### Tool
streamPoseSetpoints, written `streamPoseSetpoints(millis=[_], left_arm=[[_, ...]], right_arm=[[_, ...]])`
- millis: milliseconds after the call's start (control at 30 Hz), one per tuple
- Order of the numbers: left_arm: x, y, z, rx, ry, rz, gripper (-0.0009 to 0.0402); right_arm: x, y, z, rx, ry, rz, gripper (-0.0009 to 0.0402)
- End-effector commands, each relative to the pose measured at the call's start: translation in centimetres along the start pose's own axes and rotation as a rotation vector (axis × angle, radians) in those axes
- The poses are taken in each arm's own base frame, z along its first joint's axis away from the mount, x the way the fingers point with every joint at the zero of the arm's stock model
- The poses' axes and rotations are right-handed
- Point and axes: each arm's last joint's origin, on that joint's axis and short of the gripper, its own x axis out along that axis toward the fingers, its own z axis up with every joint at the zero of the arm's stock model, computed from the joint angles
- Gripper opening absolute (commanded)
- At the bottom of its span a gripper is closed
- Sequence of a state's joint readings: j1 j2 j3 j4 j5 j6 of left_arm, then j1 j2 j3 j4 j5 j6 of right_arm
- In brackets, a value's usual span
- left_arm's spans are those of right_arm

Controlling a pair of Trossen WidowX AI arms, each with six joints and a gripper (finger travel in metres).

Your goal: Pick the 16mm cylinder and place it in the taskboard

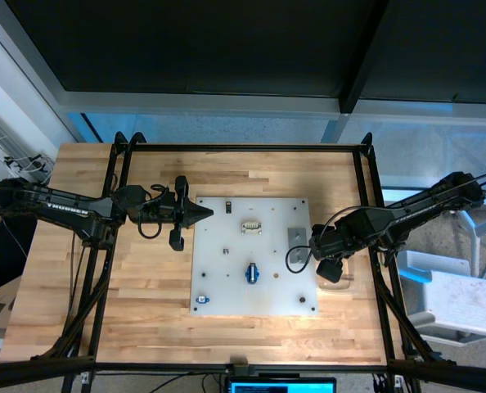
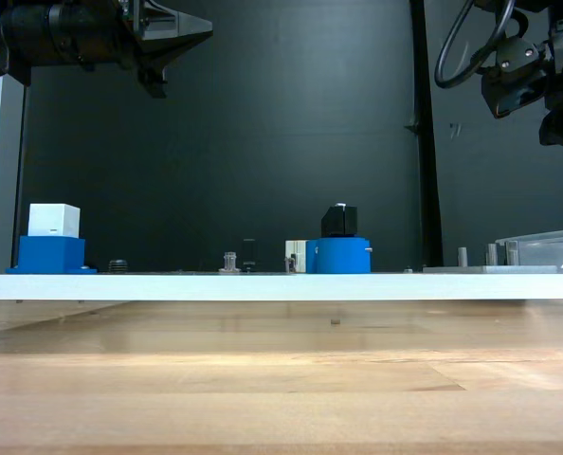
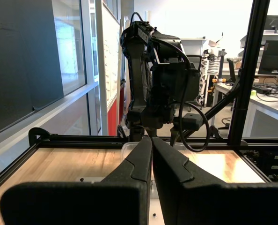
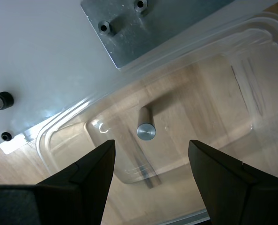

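Note:
The 16mm cylinder (image 4: 146, 126), a short dull-grey peg, stands on end inside a clear plastic tray (image 4: 232, 93). My right gripper (image 4: 150, 144) hangs open straight above it, one finger (image 4: 90, 173) on each side, not touching it. From above, the right gripper (image 1: 325, 258) sits just off the right edge of the white taskboard (image 1: 227, 278) and hides the peg. My left gripper (image 1: 207, 211) hovers shut at the board's left edge, high above it (image 2: 182, 33), with its fingers (image 3: 143, 159) pressed together and empty.
The board carries a grey block (image 1: 297, 237), a blue fitting (image 1: 252, 273), a beige connector (image 1: 251, 226) and a small blue piece (image 1: 202, 300). The grey plate (image 4: 148, 28) borders the tray. Black frame rails (image 1: 243, 148) surround the wooden table.

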State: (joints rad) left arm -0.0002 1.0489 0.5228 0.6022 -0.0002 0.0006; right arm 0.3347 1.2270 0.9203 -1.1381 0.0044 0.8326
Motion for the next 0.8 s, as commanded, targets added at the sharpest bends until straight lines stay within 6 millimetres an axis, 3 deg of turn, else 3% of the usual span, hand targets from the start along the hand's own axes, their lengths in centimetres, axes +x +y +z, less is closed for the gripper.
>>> streamPoseSetpoints(millis=[33, 800], left_arm=[[0.0, 0.0, 0.0, 0.000, 0.000, 0.000, 0.0000], [0.0, 0.0, 0.0, 0.000, 0.000, 0.000, 0.0000]], right_arm=[[0.3, 0.1, -0.1, -0.008, 0.003, -0.007, 0.0217], [2.1, 0.5, -0.7, -0.029, 0.003, -0.029, 0.0217]])
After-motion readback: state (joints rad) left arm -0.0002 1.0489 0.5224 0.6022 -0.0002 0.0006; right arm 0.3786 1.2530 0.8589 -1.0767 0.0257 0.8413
